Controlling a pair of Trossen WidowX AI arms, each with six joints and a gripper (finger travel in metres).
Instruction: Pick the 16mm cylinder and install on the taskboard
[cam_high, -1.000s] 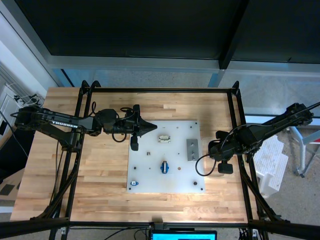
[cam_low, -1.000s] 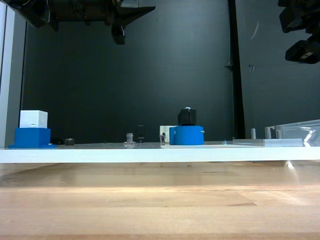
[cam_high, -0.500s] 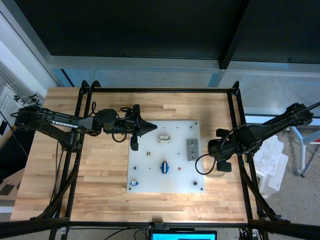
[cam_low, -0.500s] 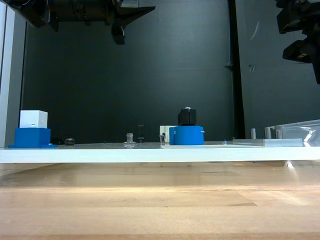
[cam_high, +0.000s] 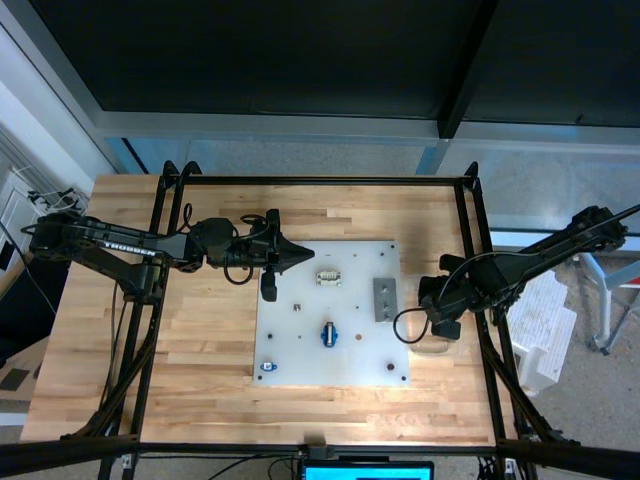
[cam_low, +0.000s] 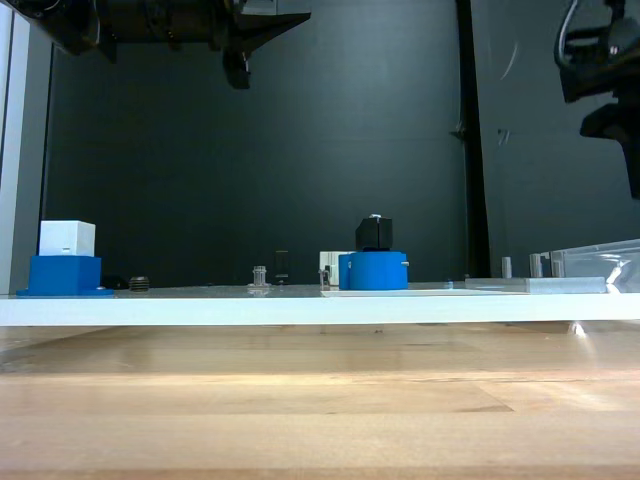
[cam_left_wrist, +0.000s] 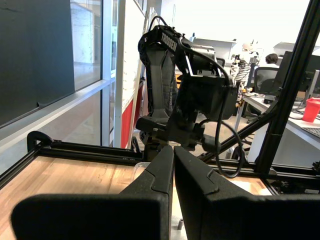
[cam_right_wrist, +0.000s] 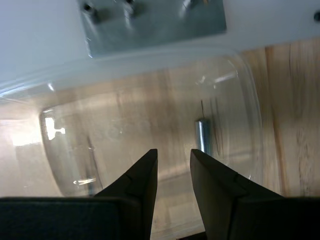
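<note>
From above, the taskboard (cam_high: 300, 340) lies in the middle of the wooden surface (cam_high: 200, 350). It carries a cream connector (cam_high: 328, 277), a grey metal block (cam_high: 385, 298) and a blue fitting (cam_high: 328, 335). The left gripper (cam_high: 306, 254) hangs over the far left part of the taskboard and points toward its middle. The right gripper (cam_high: 443, 328) is just beside the right edge of the taskboard, above a clear tray (cam_high: 432, 347) that stands against that edge. In the low view both grippers are high above the taskboard, the left one over its left half and the right one past its right end. In the left wrist view the jaws of the left gripper are pressed together and hold nothing, with the right arm across the taskboard from them. In the right wrist view the jaws of the right gripper are spread only a little, with nothing between them, and they point down into the tray. The 16mm cylinder (cam_right_wrist: 203, 136) lies flat inside the tray, on the side away from the taskboard, near one fingertip but not between the jaws. The grey metal block is on the taskboard's edge just beyond the tray's rim.
</note>
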